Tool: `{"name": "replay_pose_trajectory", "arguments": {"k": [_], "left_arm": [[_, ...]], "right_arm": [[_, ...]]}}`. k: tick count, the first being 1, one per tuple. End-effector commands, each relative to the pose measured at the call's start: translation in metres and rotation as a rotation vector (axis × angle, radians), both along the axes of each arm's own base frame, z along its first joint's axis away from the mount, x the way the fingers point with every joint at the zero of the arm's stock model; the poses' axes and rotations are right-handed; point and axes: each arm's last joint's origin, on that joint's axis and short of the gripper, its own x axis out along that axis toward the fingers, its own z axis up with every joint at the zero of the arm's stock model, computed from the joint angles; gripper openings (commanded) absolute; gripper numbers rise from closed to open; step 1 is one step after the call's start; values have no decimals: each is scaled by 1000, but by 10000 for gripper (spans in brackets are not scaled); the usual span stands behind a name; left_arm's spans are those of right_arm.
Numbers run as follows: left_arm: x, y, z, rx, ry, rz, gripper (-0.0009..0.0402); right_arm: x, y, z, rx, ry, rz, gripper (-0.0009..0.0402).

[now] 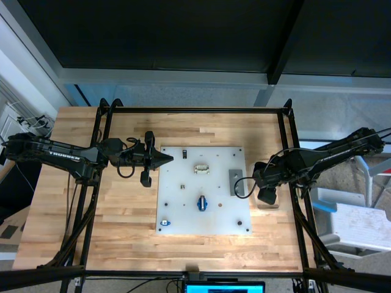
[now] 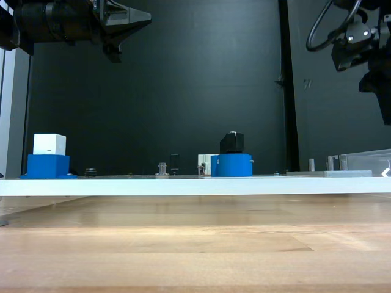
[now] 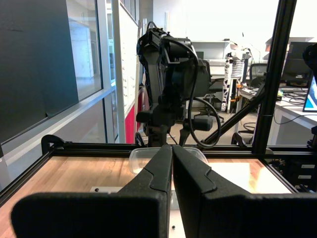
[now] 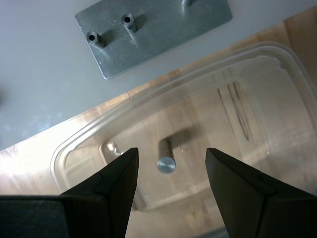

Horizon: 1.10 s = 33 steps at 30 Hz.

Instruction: Pick the 16mm cylinder and place it in the container

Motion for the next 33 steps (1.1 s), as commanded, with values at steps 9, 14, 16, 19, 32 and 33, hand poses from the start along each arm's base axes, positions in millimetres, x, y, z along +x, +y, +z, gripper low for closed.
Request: {"name": "replay_pose_trajectory", "arguments": {"k": [9,14,16,19,32,33], "left_arm": [[0,0,0,0,0,0,0],[0,0,0,0,0,0,0],[0,0,0,0,0,0,0],[0,0,0,0,0,0,0],[0,0,0,0,0,0,0],[0,0,0,0,0,0,0]], "right_arm": [[0,0,17,3,-9,5,188],[-1,0,16,2,-5,5,188],[-1,0,16,1,-5,5,188],[-1,0,16,1,-5,5,188],[-1,0,16,1,-6,6,188],[-1,0,16,1,-6,6,188]]}}
